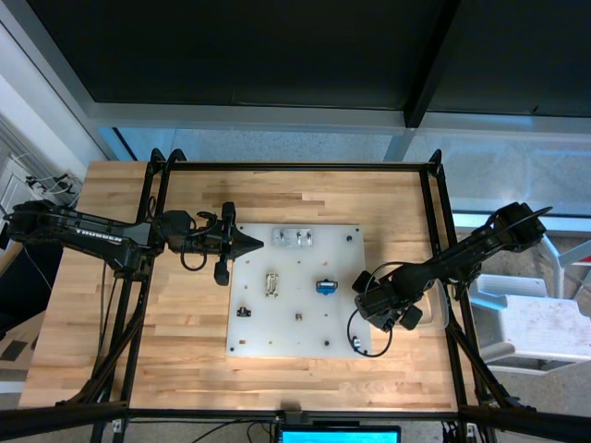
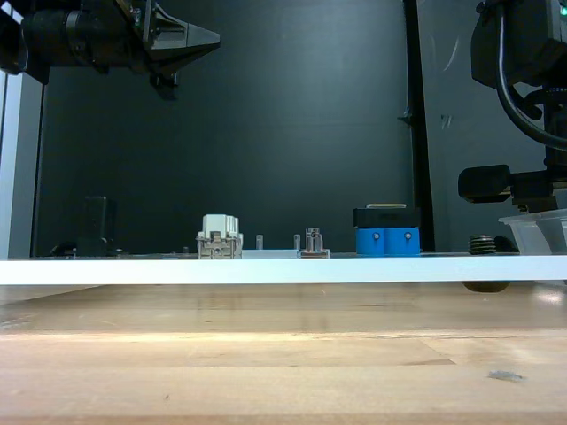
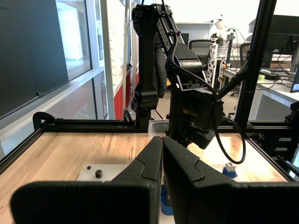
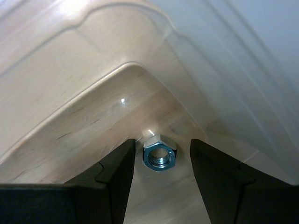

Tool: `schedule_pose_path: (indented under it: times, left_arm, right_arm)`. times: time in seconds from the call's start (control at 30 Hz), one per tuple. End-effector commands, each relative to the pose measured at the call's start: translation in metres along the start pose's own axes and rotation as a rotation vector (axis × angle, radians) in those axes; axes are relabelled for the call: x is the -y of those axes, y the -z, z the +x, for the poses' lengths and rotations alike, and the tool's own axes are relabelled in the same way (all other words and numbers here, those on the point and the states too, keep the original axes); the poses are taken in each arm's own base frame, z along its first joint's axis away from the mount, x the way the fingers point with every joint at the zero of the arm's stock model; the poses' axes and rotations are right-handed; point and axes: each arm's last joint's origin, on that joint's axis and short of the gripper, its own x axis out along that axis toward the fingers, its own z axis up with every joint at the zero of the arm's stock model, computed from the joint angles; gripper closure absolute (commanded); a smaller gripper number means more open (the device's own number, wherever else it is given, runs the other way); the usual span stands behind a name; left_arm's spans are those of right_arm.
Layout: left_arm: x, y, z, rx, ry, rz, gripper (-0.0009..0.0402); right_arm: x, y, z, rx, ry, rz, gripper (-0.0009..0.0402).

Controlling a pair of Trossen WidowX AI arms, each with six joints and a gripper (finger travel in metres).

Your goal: Pick the M12 fastener and fasten on the M12 threads

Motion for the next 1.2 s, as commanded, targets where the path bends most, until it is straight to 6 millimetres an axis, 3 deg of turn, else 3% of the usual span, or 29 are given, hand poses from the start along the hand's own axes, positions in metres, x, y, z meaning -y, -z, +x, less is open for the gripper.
schedule_pose_path:
  times: [0.03,0.87,1.2]
  left_arm:
    - [0.0,0.0,0.0,0.0,0.0,0.0,0.0393]
    - [0.0,0.0,0.0,0.0,0.0,0.0,0.0393]
    - [0.0,0.0,0.0,0.0,0.0,0.0,0.0393]
  right_arm:
    - [0.0,0.0,0.0,-0.001,0.001,0.001,0.0229]
    - [0.001,-0.001,-0.003,0.006,0.004,0.029,0.0375]
    - [0.007,-0.008,-0.037,-0.014,-0.006,0.025,0.0377]
